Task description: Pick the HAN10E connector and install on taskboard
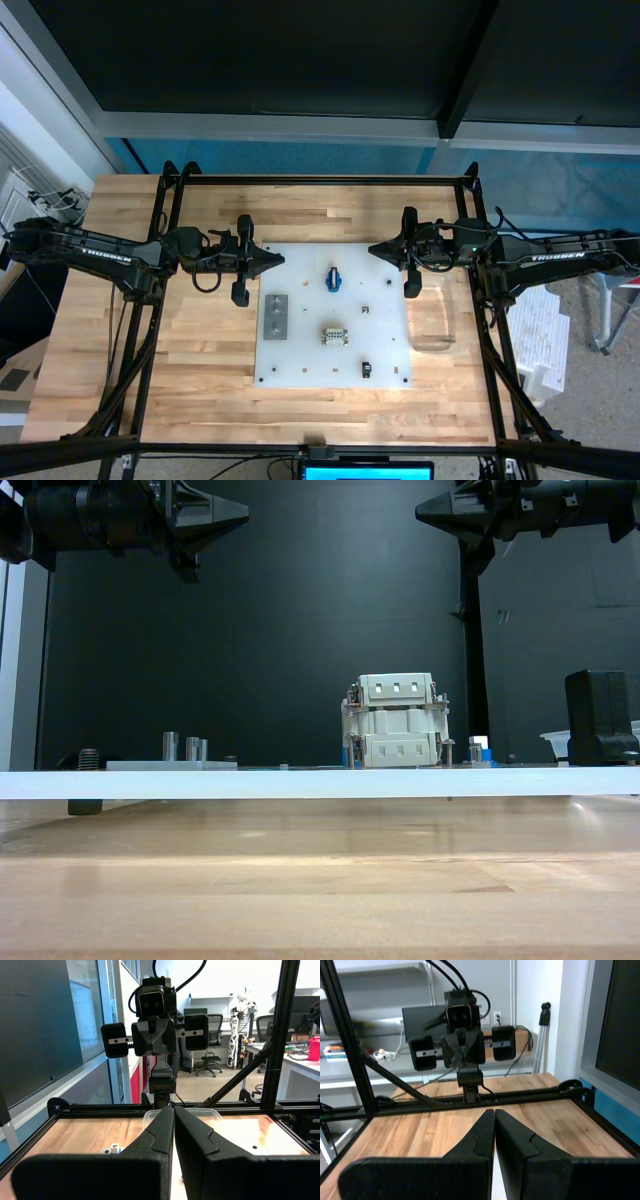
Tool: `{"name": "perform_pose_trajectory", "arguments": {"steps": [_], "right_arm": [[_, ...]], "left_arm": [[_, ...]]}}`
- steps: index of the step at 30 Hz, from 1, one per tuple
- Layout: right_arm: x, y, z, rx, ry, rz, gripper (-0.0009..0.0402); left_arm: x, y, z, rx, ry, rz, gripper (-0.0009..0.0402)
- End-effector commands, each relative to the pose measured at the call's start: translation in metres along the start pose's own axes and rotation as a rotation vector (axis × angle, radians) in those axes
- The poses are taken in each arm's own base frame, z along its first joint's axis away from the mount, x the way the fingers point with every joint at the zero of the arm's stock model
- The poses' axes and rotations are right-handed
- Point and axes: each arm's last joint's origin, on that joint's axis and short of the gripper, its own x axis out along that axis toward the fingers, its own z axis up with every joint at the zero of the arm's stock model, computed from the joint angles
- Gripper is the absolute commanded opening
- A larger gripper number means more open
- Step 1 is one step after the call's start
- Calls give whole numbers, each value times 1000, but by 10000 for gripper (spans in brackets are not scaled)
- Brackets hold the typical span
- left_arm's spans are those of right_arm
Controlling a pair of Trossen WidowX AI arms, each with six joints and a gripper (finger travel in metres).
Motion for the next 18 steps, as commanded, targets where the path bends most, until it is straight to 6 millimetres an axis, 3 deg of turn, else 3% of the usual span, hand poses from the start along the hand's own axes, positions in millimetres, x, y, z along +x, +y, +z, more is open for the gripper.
{"name": "perform_pose_trajectory", "arguments": {"steps": [1, 18], "right_arm": [[1, 0, -2, -2, -9, 13, 0], [0, -1, -12, 25, -5, 6, 0]], "left_arm": [[0, 0, 0, 0, 0, 0, 1], [0, 0, 0, 0, 0, 0, 1]]}}
